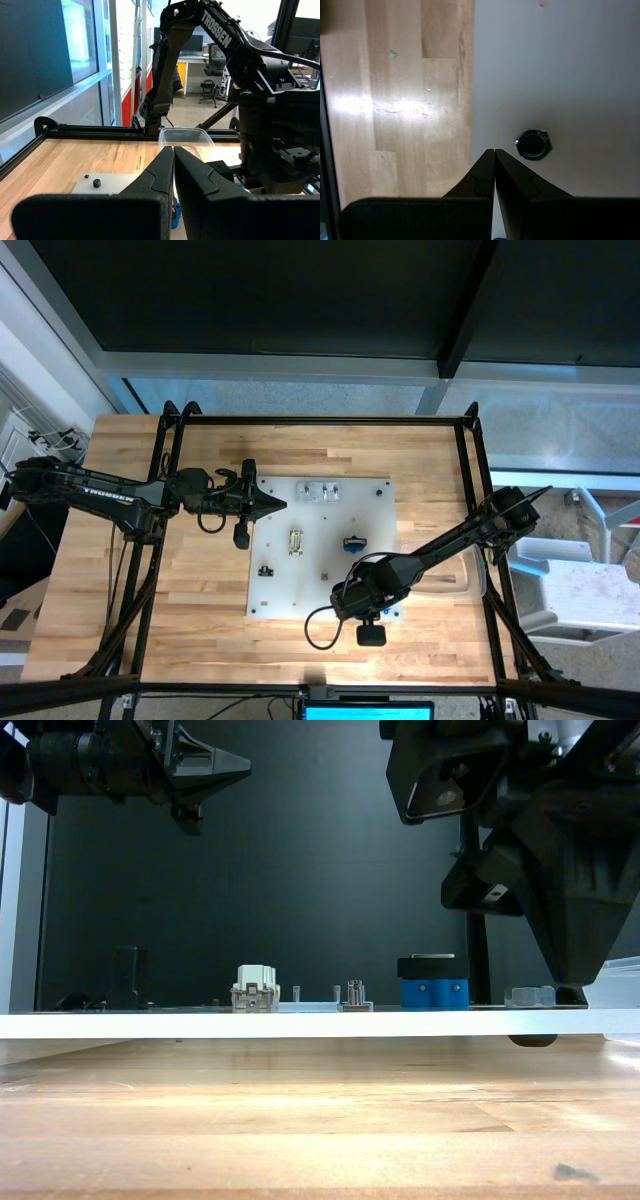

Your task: Unfasten the M12 fastener and place in the container

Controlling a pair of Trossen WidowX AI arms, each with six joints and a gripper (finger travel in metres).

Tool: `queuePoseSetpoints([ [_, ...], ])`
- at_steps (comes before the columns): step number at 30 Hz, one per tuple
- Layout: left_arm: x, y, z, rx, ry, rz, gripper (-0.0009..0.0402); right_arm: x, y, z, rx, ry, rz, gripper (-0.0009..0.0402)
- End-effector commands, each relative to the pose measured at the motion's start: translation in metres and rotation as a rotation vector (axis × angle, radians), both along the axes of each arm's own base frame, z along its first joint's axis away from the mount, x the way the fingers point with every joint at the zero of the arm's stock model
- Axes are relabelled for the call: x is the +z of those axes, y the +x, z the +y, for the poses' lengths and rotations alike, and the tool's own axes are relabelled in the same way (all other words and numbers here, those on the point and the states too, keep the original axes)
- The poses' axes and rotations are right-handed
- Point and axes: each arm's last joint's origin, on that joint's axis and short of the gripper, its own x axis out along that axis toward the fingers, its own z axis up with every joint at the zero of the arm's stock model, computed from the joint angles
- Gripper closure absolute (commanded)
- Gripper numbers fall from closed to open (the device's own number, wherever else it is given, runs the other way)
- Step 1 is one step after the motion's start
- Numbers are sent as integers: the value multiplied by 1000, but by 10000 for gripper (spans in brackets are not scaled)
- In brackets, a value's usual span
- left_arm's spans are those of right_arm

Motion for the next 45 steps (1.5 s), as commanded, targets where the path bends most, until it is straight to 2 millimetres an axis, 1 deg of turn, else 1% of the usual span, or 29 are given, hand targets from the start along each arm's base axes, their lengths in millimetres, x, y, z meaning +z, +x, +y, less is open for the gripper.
queuePoseSetpoints([
  [1, 0, 0, 0, 0, 0, 0, 393, -1, 1, -2, -13, -1, 1, 393],
  [7, 0, 0, 0, 0, 0, 0, 393, -2, 0, -5, -34, -50, 5, 393],
  [8, 0, 0, 0, 0, 0, -1, 393, -2, -1, -8, -53, -83, 17, 393],
  [11, 0, 0, 0, 0, 0, 0, 393, 5, -5, -15, -142, -267, 20, 393],
  [13, 0, 0, 0, 0, 0, 0, 393, 10, -5, -16, -157, -304, 9, 393],
  [20, 0, 0, 0, 0, 0, -1, 393, 21, -2, -14, -153, -264, -6, 393],
  [28, 0, 0, 0, 0, 0, -1, 393, 36, 2, -2, -83, -36, 45, 393],
  [30, 0, 0, 0, 0, 0, 0, 393, 35, 2, -1, -78, -21, 50, 393],
  [37, 0, 0, 0, 0, 0, 0, 393, 14, 6, 2, -66, -41, 67, 393],
  [40, 0, 0, 0, 0, 0, 0, 393, 9, 9, 4, -65, -29, 61, 393],
  [45, 0, 0, 0, 0, 0, 0, 393, 3, 12, 7, -68, -26, 51, 393],
])
